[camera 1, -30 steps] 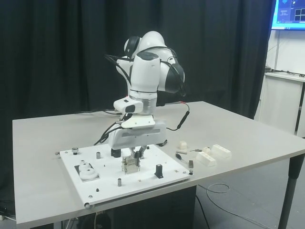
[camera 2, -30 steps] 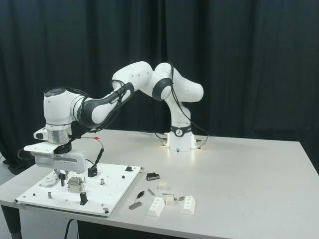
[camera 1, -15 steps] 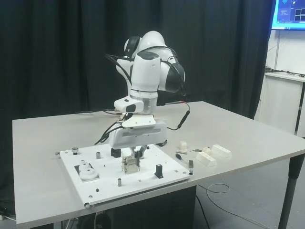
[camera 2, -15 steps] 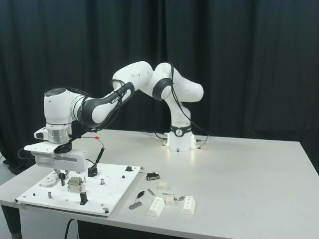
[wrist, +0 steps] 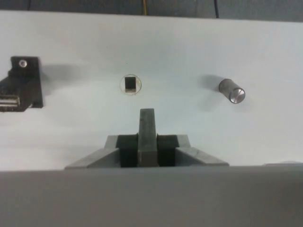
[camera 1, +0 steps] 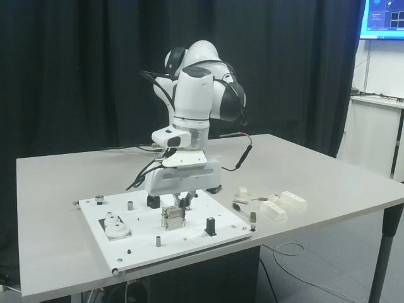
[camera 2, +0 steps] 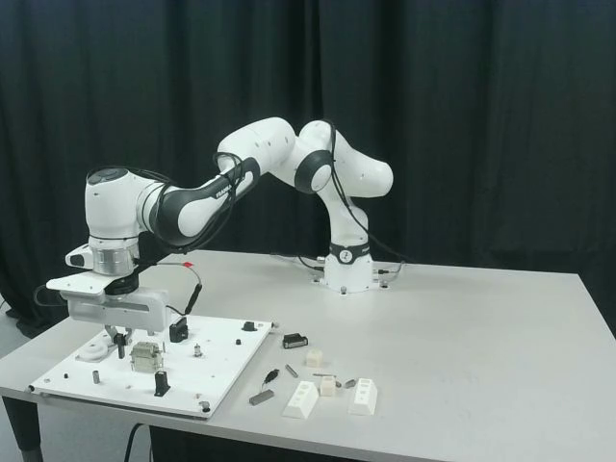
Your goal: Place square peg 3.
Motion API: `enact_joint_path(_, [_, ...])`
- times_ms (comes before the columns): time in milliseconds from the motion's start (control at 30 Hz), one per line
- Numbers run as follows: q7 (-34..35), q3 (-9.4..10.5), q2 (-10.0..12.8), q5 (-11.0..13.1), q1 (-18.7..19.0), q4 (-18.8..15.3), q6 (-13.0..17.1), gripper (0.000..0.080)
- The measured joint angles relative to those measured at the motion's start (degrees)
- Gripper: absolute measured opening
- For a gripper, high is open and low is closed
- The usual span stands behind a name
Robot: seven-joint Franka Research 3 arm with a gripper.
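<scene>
Grey surface (camera 1: pixel 328 170) is carrying everything; white robot arm (camera 1: pixel 196 95) is reaching out from its base and bending down over the flat white assembly board (camera 1: pixel 189 243) lying at the surface's front corner. Gripper (wrist: pixel 147 150) is hanging low over the board, clenched on the grey square metal peg (wrist: pixel 147 130), which is sticking straight down between the two black pads. Grip looks centred, probably so the peg is staying upright for insertion. The small square hole with a round rim (wrist: pixel 129 84) is sitting in the board just beyond the peg tip, apart from it, so peg isn't seated yet; judging this as the align step before lowering. Black connector block (wrist: pixel 21 90) is sitting on the board off to one side of the hole, grey round metal pin (wrist: pixel 232 91) standing on the other side. White plastic blocks (camera 2: pixel 332 393) are lying loose on the surface near its front edge, well apart from the board.
</scene>
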Motion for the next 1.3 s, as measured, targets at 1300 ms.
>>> enact_joint_path(1300, [-0.2,0.03,-0.1,-0.1,0.5,0.6,-2.2,0.0075])
